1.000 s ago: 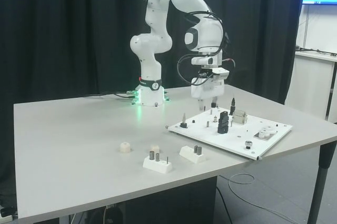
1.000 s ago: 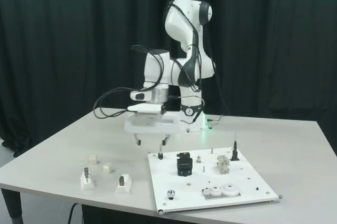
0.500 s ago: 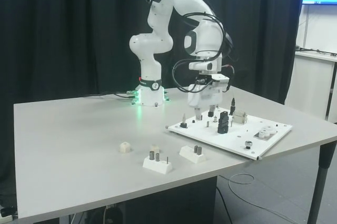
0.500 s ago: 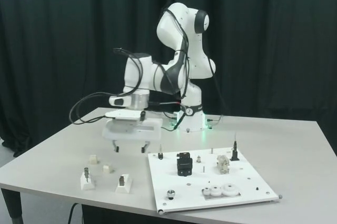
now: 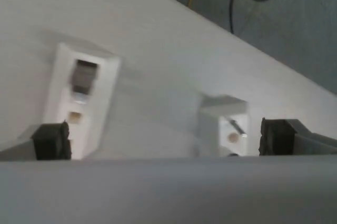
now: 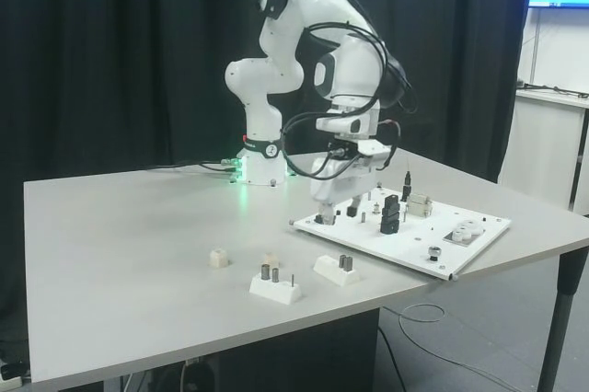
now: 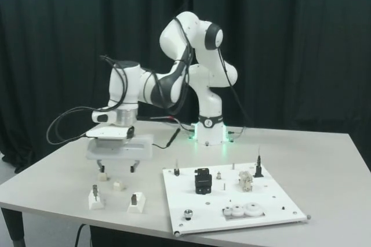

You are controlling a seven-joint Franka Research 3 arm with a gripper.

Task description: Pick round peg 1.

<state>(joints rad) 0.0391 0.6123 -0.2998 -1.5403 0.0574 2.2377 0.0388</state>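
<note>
Over the last second we saw the gripper (image 7: 116, 169) swing off the white board (image 7: 232, 200) toward the two small white holders near the table's front edge. It hung above them, fingers spread wide, nothing between. The round peg (image 6: 265, 273) stood upright in its holder (image 6: 274, 287).
</note>
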